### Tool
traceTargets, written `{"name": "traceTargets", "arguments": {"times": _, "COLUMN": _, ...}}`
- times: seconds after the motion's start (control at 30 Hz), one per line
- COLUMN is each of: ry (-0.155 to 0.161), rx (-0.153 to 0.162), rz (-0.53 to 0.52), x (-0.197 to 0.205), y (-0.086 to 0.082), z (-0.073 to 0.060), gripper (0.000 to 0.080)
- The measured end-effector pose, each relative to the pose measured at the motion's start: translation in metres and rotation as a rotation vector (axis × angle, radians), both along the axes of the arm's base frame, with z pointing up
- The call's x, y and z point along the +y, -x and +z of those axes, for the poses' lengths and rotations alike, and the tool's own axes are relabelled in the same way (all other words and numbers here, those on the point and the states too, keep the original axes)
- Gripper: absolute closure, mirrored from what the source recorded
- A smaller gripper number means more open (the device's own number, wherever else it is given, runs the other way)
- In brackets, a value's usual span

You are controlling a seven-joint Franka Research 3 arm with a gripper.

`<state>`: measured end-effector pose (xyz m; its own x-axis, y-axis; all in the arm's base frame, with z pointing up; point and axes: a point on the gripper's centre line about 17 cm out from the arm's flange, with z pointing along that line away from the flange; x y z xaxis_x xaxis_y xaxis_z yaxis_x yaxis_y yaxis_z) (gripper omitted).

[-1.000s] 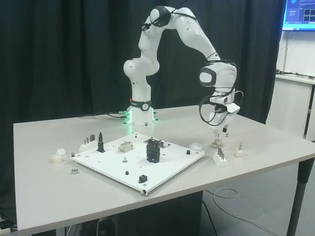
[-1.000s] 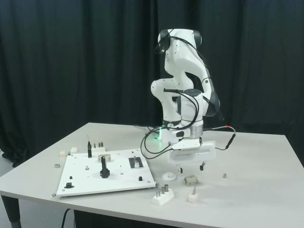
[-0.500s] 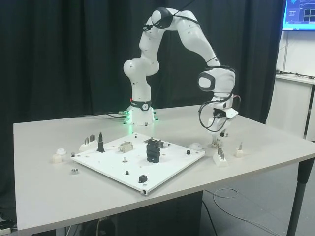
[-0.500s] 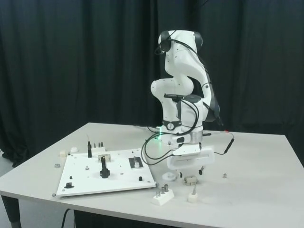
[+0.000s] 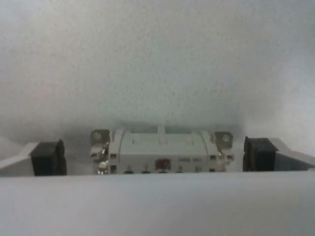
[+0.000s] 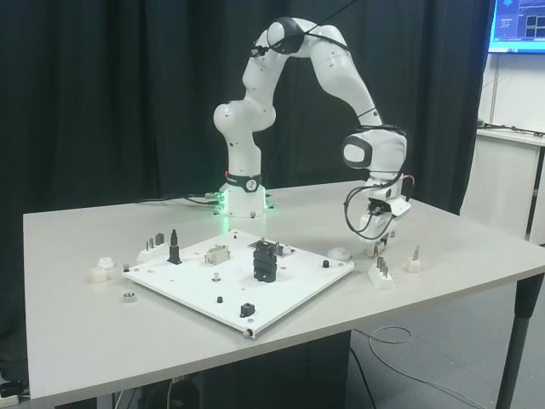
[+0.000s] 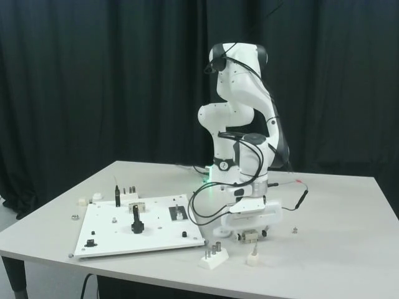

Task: Pick waterproof.

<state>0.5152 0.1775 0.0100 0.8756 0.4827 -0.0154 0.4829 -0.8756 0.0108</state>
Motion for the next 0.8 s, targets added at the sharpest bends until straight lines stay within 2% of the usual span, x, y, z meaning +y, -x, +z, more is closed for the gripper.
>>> {"name": "traceTargets", "arguments": {"times": 0.23, "ry": 0.004, "rx": 0.008, "rz": 0.0, "x": 0.0, "y": 0.004, "z": -0.009, "gripper": 0.0003}}
{"name": "traceTargets", "arguments": {"times": 0.43, "ry": 0.003, "rx": 0.011, "rz": 0.005, "x": 0.003, "y": 0.005, "z": -0.011, "gripper": 0.0003}}
{"name": "traceTargets", "arguments": {"times": 0.47, "ry": 0.002, "rx": 0.011, "rz": 0.007, "x": 0.004, "y": 0.005, "z": -0.011, "gripper": 0.018}}
{"name": "traceTargets", "arguments": {"times": 0.8, "ry": -0.006, "rx": 0.0, "rz": 0.017, "x": 0.01, "y": 0.001, "z": -0.004, "gripper": 0.0174}}
